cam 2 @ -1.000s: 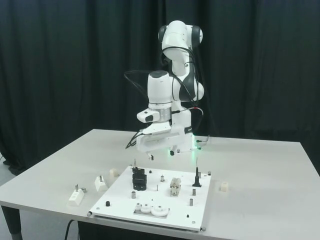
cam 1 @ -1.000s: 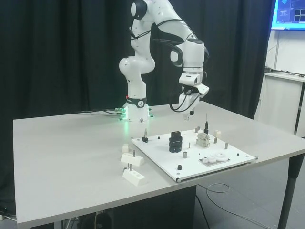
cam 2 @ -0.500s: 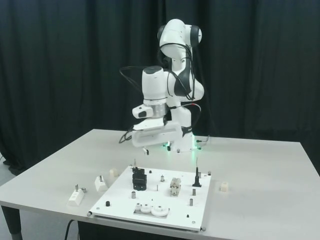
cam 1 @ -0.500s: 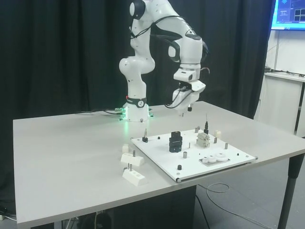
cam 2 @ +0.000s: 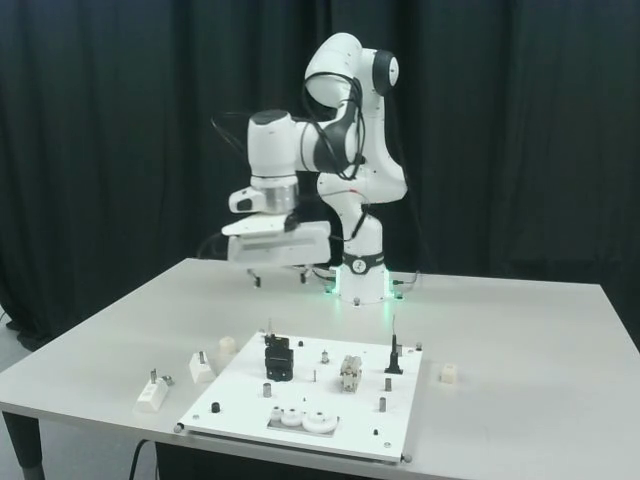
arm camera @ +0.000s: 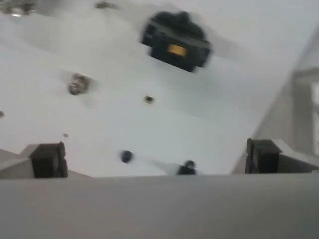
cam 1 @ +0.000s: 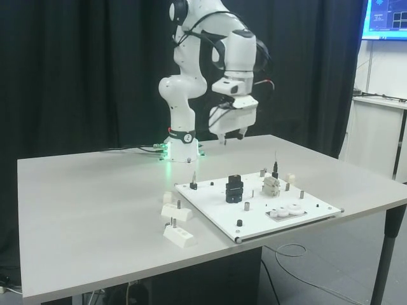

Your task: Pick round peg 1.

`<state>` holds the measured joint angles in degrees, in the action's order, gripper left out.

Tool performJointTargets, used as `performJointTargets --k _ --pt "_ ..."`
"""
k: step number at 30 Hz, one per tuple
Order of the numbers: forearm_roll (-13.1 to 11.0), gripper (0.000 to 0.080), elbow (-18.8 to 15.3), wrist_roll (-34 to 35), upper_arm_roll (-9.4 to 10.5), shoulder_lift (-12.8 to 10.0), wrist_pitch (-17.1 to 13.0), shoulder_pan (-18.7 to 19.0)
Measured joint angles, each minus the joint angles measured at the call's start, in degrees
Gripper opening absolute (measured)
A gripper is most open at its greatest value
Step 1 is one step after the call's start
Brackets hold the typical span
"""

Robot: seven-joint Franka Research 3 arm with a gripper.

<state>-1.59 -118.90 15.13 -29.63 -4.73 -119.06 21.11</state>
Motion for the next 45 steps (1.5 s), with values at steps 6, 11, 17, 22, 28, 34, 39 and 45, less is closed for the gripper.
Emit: performJointTargets --k 6,11,17,22,28,34,39,45 --pt "-0.30 0.0800 1.10 4.33 -1.81 0.00 0.38 -1.16" --pt "-0.76 0.0800 1.18 7.43 -2.36 0.00 0.35 -2.22" --pt "-0.57 0.0800 1.18 6.49 -2.42 -0.21 -0.46 -3.74" --pt "-0.42 0.0800 1.18 0.10 -2.47 -0.86 -1.56 -5.28" --pt "-0.58 0.0800 1.11 -6.36 -2.49 -2.11 -3.40 -7.57" --pt "-1.79 0.0800 0.97 -9.87 -2.50 -3.38 -5.96 -9.82" --pt "-3.57 0.0800 0.95 -13.16 -2.51 -4.91 -8.77 -11.76" --pt "-5.95 0.0800 1.02 -16.21 -2.51 -7.48 -12.85 -14.02"
